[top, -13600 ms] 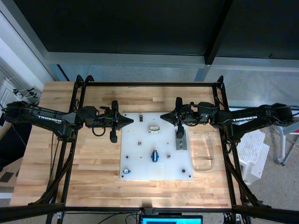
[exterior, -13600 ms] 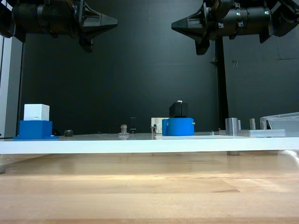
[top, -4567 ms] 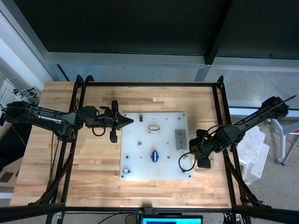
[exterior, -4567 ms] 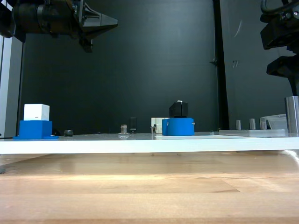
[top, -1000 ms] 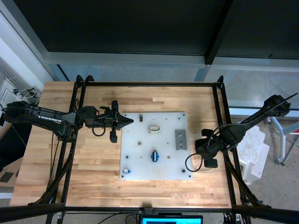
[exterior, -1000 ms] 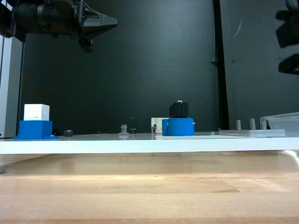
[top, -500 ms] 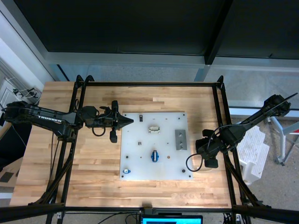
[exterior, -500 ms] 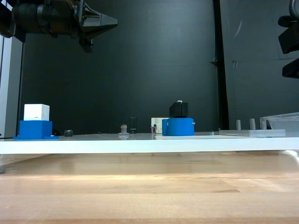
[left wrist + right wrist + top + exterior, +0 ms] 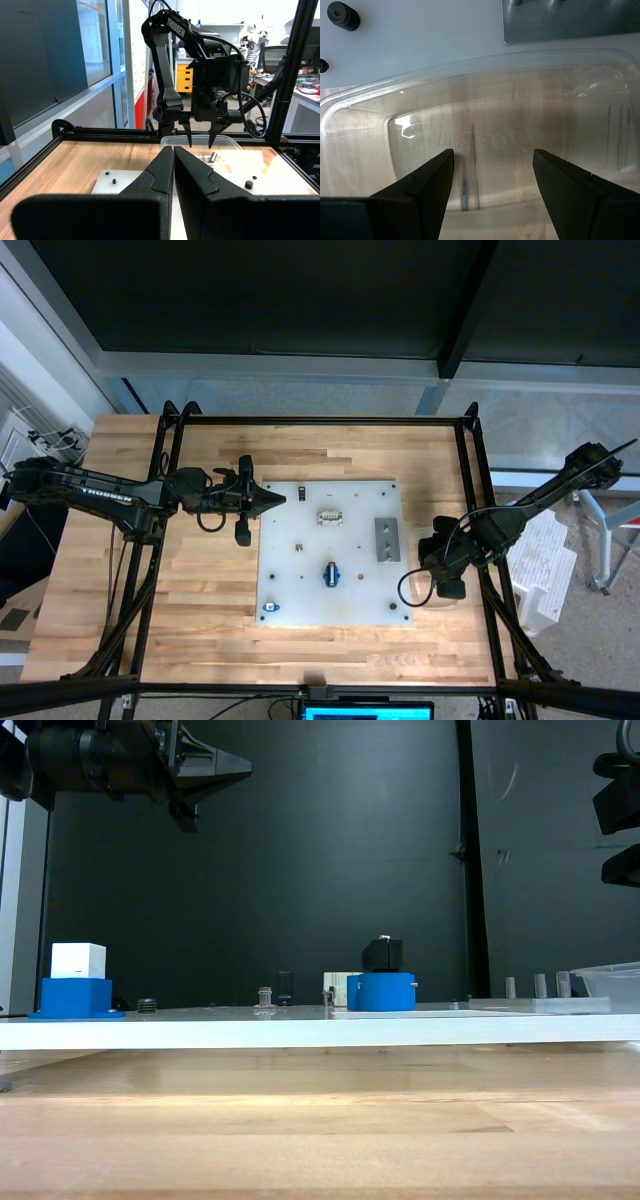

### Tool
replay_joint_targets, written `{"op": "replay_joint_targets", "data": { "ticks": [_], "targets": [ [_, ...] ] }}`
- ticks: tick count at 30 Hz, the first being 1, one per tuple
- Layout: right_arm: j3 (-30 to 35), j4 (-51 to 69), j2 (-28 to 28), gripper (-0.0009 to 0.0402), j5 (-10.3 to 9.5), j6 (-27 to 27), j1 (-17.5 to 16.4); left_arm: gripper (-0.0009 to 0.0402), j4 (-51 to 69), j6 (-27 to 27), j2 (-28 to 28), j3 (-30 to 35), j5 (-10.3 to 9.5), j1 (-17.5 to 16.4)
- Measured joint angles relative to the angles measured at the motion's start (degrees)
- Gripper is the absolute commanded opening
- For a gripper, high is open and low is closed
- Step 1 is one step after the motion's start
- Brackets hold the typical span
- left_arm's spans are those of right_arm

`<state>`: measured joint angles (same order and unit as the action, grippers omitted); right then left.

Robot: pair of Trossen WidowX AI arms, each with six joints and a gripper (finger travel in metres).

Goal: Remove the 16mm cylinder and place in the container

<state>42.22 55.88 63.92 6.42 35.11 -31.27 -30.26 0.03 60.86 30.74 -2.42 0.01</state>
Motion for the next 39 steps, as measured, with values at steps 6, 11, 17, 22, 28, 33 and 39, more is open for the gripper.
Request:
{"op": "replay_joint_targets", "data": {
  "ticks": [6,11,17,22,28,33,39],
  "targets": [
    [0.00,-0.02,0.00,0.0218,0.02,0.02,0.02,0.0000,0.00,0.00,0.00,0.00,0.00,0.00],
    [0.09,-2.27,-0.22,0.0193,1.60,-0.70,0.55,0.0000,0.00,0.00,0.00,0.00,0.00,0.00],
    [1.53,-6.78,-1.11,0.0131,4.63,-5.99,4.20,0.0000,0.00,0.00,-0.02,0.00,-0.02,0.00],
    [2.21,-14.03,-1.84,0.0071,4.81,-12.59,9.14,0.0000,0.00,0.00,0.00,0.00,0.00,0.00],
    [2.21,-25.31,-1.95,-0.0003,4.70,-20.48,15.41,0.0000,0.02,0.00,0.00,0.02,0.00,0.00],
    [2.21,-35.65,-1.95,0.0006,4.63,-25.83,19.67,0.0000,0.02,0.00,0.00,0.02,0.00,0.00],
    [0.81,-48.72,-1.84,0.0000,2.78,-30.58,24.46,0.0000,0.02,0.00,0.00,0.02,0.00,0.00]
  ]
}}
